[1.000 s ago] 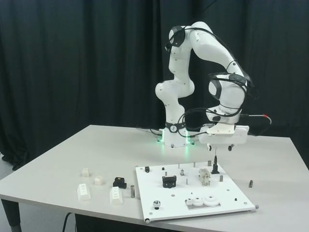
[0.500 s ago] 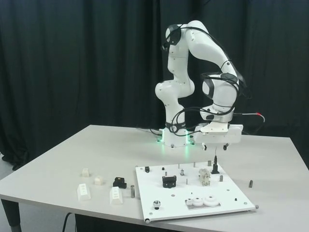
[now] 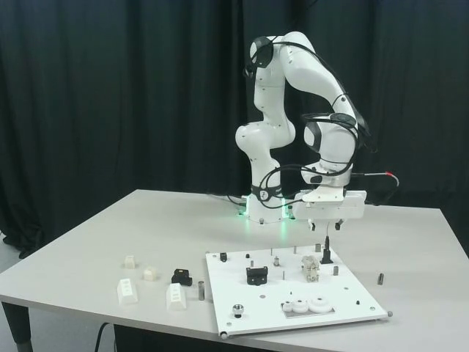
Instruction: Remove USB.
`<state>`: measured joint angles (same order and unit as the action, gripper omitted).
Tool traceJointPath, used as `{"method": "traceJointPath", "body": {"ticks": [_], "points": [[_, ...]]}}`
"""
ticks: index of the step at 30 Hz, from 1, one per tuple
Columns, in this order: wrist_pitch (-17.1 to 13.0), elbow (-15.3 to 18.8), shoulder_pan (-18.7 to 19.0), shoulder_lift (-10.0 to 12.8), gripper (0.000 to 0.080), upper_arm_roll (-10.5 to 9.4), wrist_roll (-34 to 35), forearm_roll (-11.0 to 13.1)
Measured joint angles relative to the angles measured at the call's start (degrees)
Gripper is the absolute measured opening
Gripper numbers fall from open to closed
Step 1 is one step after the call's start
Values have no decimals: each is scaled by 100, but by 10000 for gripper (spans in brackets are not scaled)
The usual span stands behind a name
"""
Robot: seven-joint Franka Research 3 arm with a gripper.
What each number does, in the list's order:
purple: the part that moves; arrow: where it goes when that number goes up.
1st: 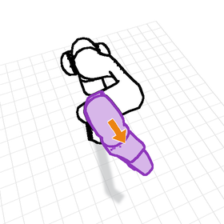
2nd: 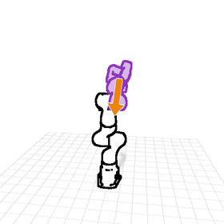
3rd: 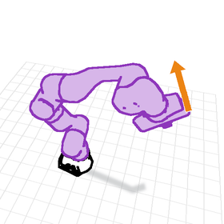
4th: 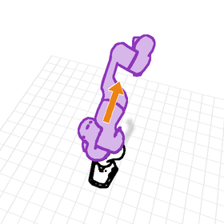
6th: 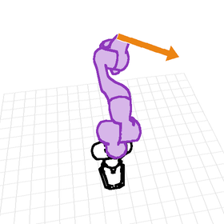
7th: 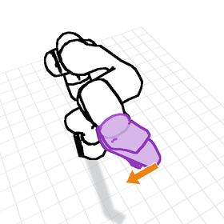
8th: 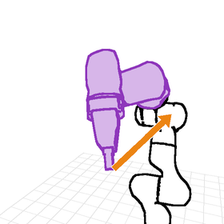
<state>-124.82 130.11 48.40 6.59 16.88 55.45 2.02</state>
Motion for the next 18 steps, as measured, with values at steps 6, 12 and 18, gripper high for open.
{"method": "traceJointPath", "body": {"ticks": [6, 12, 18], "points": [[-89, 60, 2, -34, 588, -12, 0, 6], [-123, 61, 2, -52, 588, -31, 1, 20], [-160, 61, 4, -89, 238, -53, 4, 32]]}}
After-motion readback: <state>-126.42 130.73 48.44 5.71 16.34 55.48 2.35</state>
